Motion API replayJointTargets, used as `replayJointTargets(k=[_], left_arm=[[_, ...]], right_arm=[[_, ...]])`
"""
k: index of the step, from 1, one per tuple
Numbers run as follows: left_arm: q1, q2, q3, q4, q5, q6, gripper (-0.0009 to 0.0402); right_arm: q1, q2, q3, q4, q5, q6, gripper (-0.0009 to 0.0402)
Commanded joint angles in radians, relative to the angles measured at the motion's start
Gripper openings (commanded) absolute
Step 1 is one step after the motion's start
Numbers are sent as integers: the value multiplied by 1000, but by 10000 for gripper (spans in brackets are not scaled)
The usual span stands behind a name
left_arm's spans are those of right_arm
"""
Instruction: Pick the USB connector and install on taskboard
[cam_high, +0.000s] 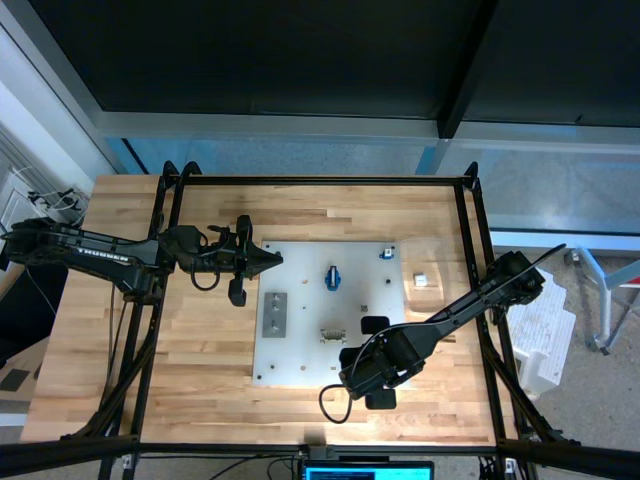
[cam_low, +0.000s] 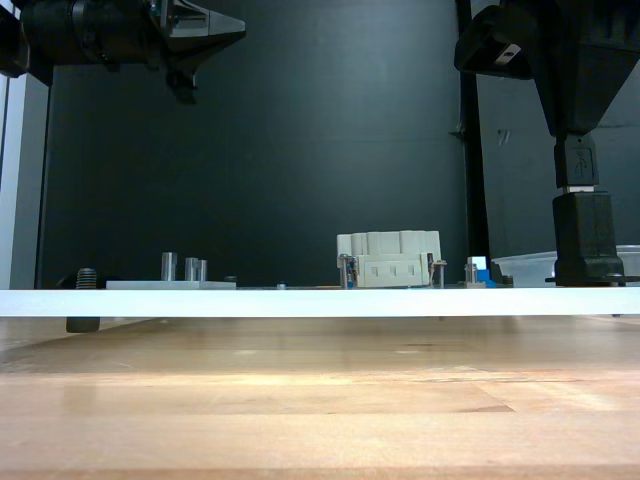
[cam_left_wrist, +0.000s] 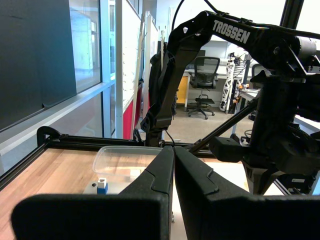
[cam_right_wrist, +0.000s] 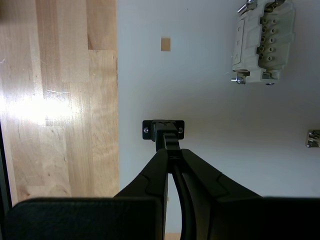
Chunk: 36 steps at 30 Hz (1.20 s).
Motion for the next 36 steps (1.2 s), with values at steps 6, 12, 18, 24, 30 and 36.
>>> replayJointTargets(k=[6,12,18,24,30,36], left_arm=[[0,0,0,0,0,0,0],[0,0,0,0,0,0,0],[0,0,0,0,0,0,0],[0,0,0,0,0,0,0],[0,0,0,0,0,0,0],[0,0,0,0,0,0,0]], right_arm=[[0,6,-2,8,-13,0,2],[1,-1,-2,8,-13,1,27],[2,-7,-1,8,-12,6,61],[2,-12,9,5,-12,15,76],[3,-36,9,-12,-12,24,104],[4,-84,9,-30,-12,23,141]])
